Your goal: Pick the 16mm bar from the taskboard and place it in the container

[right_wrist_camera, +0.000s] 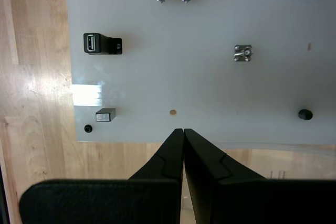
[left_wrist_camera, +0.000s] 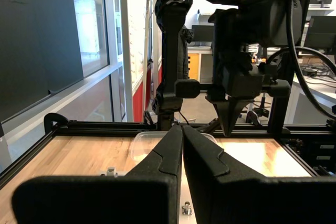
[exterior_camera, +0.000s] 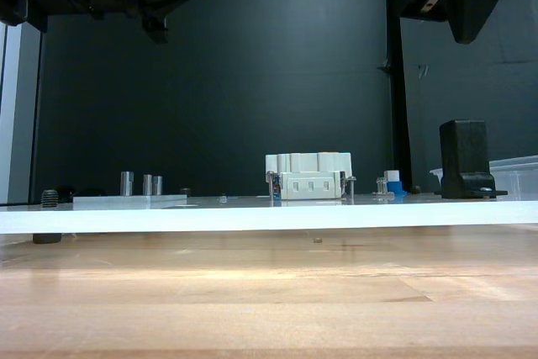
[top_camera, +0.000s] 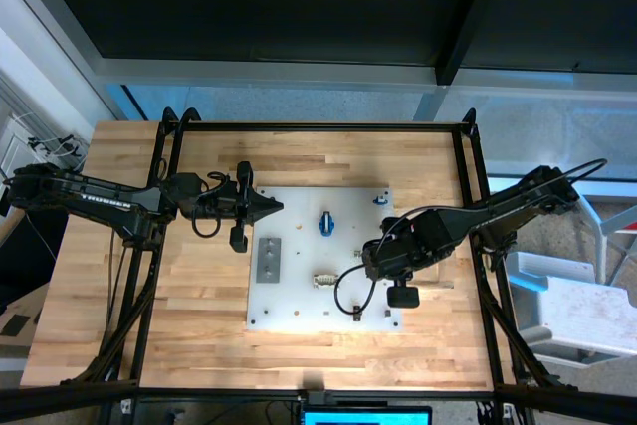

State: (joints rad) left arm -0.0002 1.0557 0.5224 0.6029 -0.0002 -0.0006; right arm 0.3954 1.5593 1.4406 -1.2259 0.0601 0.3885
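1. Grippers in the high view: left gripper (top_camera: 271,206) hangs at 10 o'clock over the taskboard (top_camera: 299,298), right gripper (top_camera: 402,296) at its 4 o'clock edge. Grey block (top_camera: 269,258) is at 9 o'clock.
2. Left wrist view: claw pinched closed, empty.
3. Right wrist view: same, closed on nothing.
4. Low view: 16mm bar (exterior_camera: 126,183), my guess the fattest peg, stands in that block; container (exterior_camera: 514,176) sits at 3 o'clock. Steel, so stiff, slick, dense: I'd pinch the exposed top and lift straight up.

My left gripper (top_camera: 271,206) hangs over the far left corner of the taskboard (top_camera: 299,301). My right gripper (top_camera: 391,262) hangs over its right edge. Grey block (top_camera: 269,258) noted at left, blue knob (top_camera: 326,223) towards the far side.
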